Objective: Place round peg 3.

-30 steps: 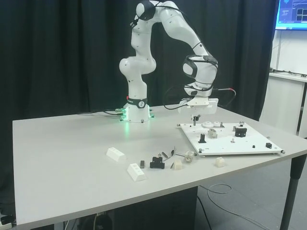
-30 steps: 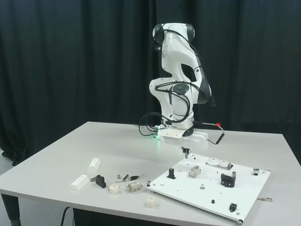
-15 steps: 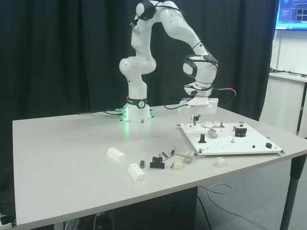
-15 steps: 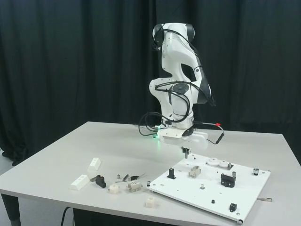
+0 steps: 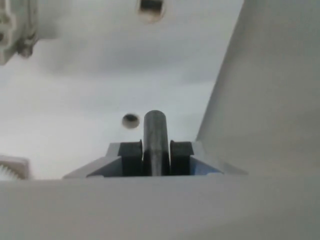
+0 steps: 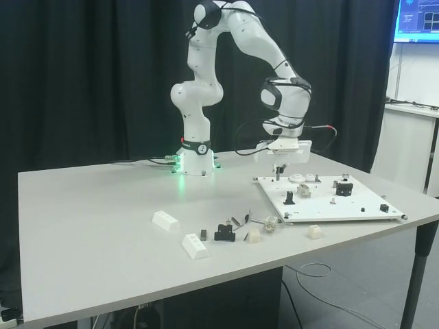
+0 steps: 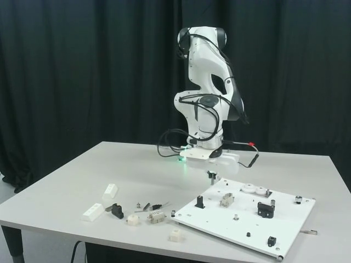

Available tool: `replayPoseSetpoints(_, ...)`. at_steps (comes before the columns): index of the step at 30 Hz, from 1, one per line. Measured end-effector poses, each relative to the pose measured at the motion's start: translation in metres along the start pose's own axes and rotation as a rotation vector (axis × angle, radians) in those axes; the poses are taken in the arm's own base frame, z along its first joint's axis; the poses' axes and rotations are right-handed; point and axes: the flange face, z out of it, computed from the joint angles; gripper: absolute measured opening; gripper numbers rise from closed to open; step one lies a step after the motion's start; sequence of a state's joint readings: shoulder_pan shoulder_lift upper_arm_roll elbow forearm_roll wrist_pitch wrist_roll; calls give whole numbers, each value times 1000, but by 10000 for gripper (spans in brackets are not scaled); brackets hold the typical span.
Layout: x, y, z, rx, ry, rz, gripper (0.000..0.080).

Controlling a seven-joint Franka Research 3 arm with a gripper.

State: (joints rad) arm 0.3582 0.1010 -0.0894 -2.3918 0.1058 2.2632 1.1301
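Here the jaws clamp round peg 3 point(image 5: 155, 137) — a smooth grey cylinder, upright.

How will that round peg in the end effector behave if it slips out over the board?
The round peg looks like a smooth, rigid cylinder, so it would probably roll on the white board. Pinched between the fingers on a curved surface, it may twist or slip. It looks small, so likely light.

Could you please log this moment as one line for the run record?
phase: carrying | gripper: shut on round peg | position: above white board, near its corner | small hole beside peg tip | peg not yet inserted
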Motion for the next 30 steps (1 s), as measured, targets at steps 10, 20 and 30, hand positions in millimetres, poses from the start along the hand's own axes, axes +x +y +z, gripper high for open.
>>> replayPoseSetpoints(10, 40, 1, -12, 27, 73, -47, 112)
replayPoseSetpoints(20, 94, 1, -16, 41, 111, -114, 112)
replayPoseSetpoints(30, 138, -3, -7, 20, 123, -156, 112)
